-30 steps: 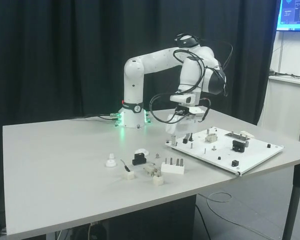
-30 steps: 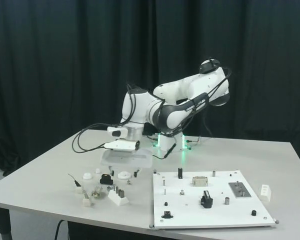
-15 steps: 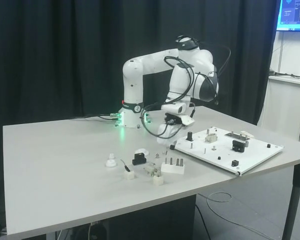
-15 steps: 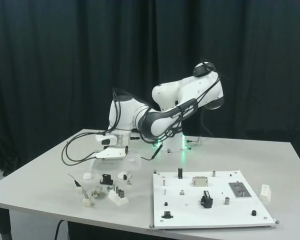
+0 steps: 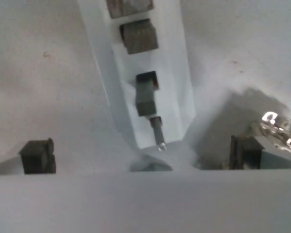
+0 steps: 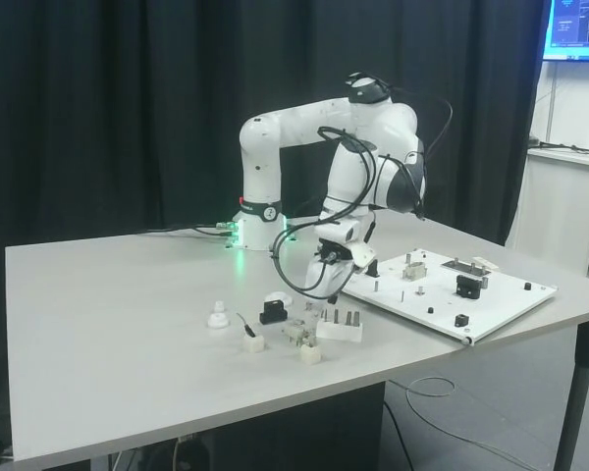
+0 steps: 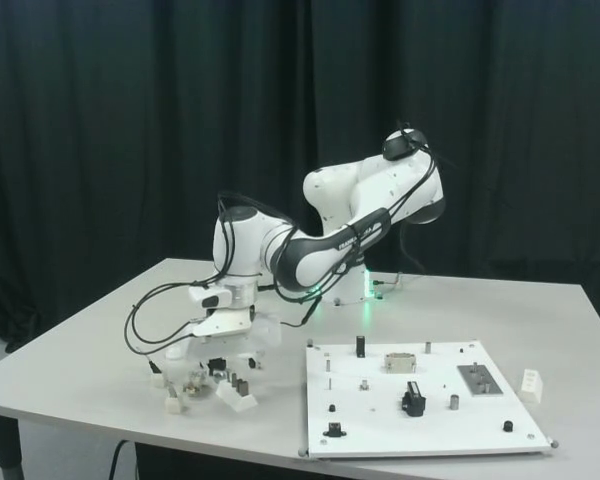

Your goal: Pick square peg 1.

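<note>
gripper (image 5: 138, 167): fingers spread apart, holding nothing | square peg 1 (image 5: 146, 93): probably the nearest peg, upright in white peg holder (image 5: 177, 73), just ahead between fingertips | grey table (image 6: 98, 304): under both

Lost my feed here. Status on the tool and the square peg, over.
Tool above the white peg holder block, fingers unreadable. Grey square pegs seated in holder, none picked. Nothing blocking.

White rounded arm (image 6: 304, 113), black looping cables (image 7: 155, 300), green-lit base (image 6: 240, 234)
</note>
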